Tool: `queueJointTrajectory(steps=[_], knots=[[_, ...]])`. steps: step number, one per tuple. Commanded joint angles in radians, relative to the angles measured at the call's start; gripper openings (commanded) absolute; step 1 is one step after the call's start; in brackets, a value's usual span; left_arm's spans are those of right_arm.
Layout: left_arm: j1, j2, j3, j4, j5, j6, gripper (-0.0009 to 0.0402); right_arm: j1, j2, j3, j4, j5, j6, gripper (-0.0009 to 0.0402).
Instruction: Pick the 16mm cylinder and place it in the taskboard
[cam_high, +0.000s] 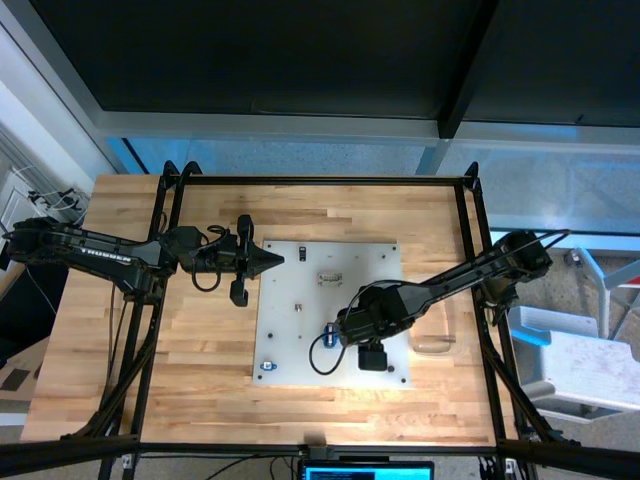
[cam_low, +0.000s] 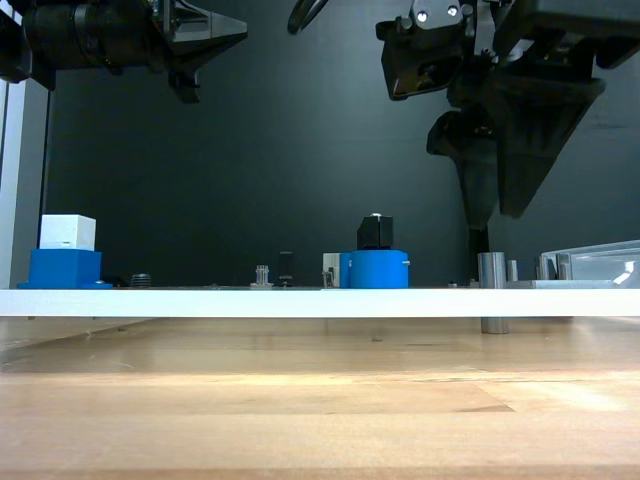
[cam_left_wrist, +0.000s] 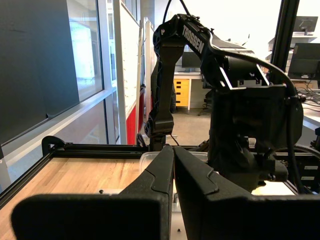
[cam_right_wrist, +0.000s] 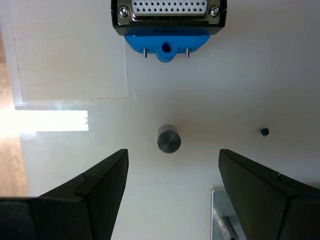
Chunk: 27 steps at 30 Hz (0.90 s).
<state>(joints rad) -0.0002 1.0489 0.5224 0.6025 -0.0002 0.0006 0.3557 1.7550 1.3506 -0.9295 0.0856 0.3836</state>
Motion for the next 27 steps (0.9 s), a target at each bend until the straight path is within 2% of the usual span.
queueJointTrajectory(steps=[1, 17, 27], knots=[[0.000, 0.000, 0.000, 0.000, 0.000, 0.000, 0.0000, 0.001, -0.017, 0.000, -0.004, 0.000, 0.001, 0.0252], [0.000, 0.000, 0.000, 0.000, 0.000, 0.000, 0.0000, 0.002, -0.100, 0.000, -0.016, 0.001, 0.001, 0.0252], [0.000, 0.000, 0.000, 0.000, 0.000, 0.000, 0.0000, 0.003, -0.111, 0.000, -0.030, 0.000, 0.002, 0.0252]])
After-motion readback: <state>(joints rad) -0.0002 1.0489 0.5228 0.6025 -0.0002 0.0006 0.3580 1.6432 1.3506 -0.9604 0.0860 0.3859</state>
